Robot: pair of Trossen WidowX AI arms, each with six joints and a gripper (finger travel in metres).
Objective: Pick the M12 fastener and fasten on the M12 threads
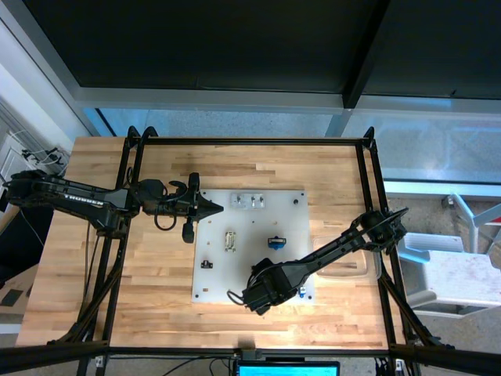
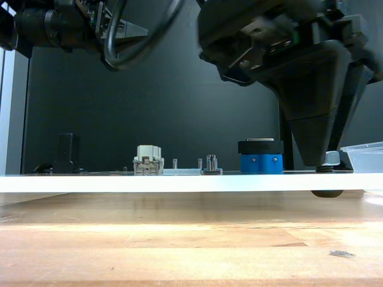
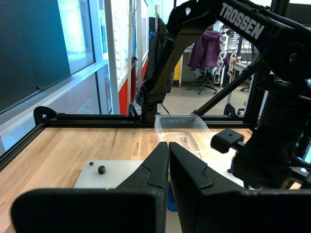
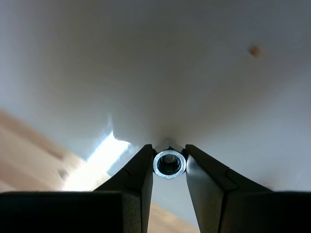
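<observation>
One silver nut [image 4: 169,164], judged light, stiff and slippery, is pinched across its flanks by the right gripper [image 2: 321,161] low over the white board [image 1: 235,274]; the left gripper [image 1: 216,207], pressed together, is parked above its left edge.

White capitals "TROSSEN" on black link of right arm [image 3: 245,22], seen from left wrist camera beyond left black tool [image 3: 168,148], its fingers pressed together. Same word "TROSSEN" in small white letters on black left arm [image 1: 84,200], lying over light wooden counter [image 1: 156,298] in high view, behind left tool. Right black tool [image 4: 169,153], clamped on small silver nut [image 4: 169,164] over white board [image 4: 194,73]: no lettering legible. Low view: nothing readable.
</observation>
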